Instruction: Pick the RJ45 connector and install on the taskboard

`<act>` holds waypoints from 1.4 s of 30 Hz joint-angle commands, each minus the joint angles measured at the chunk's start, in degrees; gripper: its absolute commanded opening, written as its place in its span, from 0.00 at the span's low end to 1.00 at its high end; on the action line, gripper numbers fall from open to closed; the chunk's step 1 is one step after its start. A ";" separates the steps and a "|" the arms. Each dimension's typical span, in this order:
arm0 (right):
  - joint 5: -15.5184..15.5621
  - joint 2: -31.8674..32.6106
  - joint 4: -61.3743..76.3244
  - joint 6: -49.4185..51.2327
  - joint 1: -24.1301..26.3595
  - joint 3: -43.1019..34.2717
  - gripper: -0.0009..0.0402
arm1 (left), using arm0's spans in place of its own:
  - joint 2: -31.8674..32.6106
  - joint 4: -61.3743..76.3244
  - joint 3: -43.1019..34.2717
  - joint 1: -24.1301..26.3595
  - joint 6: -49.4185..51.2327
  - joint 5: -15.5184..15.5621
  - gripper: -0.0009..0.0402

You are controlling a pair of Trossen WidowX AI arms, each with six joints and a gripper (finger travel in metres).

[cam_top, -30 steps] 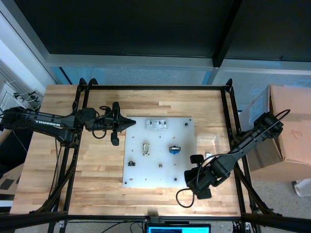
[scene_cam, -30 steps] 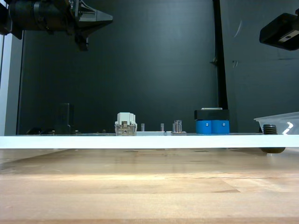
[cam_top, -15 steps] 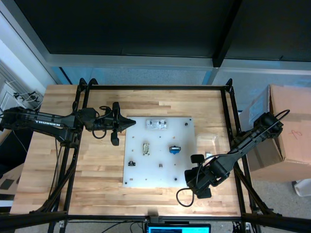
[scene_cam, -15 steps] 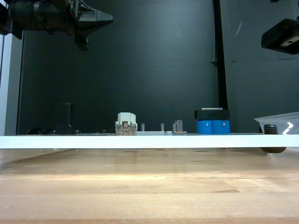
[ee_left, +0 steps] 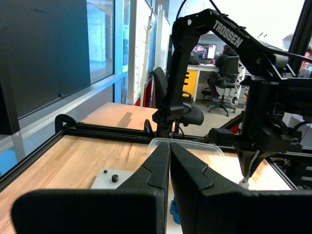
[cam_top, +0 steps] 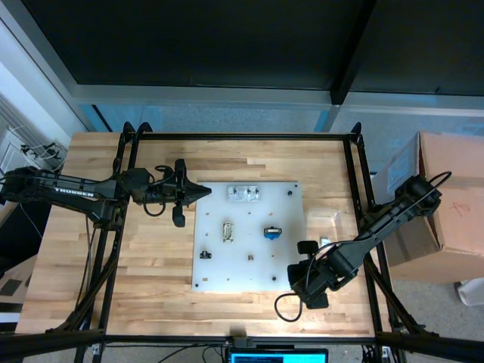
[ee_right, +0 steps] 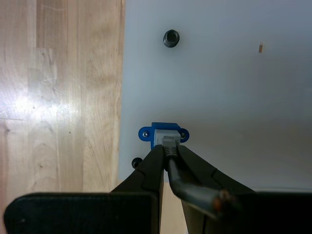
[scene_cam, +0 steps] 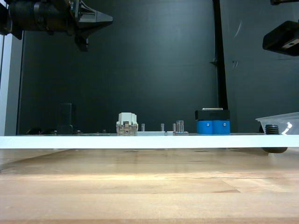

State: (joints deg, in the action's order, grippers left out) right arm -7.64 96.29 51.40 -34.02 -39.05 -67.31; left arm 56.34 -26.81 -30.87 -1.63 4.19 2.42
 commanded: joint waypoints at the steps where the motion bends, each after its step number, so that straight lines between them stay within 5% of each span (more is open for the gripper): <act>1: 2.12 0.87 -3.10 -0.24 0.00 1.49 0.02 | 0.02 -0.11 0.00 -0.02 -0.02 0.00 0.02; 24: 2.23 -1.11 -1.46 0.44 0.07 -1.55 0.03 | 0.02 -0.02 0.00 -0.02 0.00 0.00 0.02; 35: 2.08 -2.67 -0.57 -0.15 0.13 -2.49 0.29 | 0.02 0.00 0.00 -0.02 0.00 0.00 0.02; 42: 2.05 -6.80 2.80 -1.79 0.17 -2.49 0.37 | 0.02 0.00 0.00 -0.02 -0.02 0.00 0.02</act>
State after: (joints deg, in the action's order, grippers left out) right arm -4.82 90.50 53.41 -35.59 -38.92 -69.69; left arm 56.36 -26.81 -30.87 -1.63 4.19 2.42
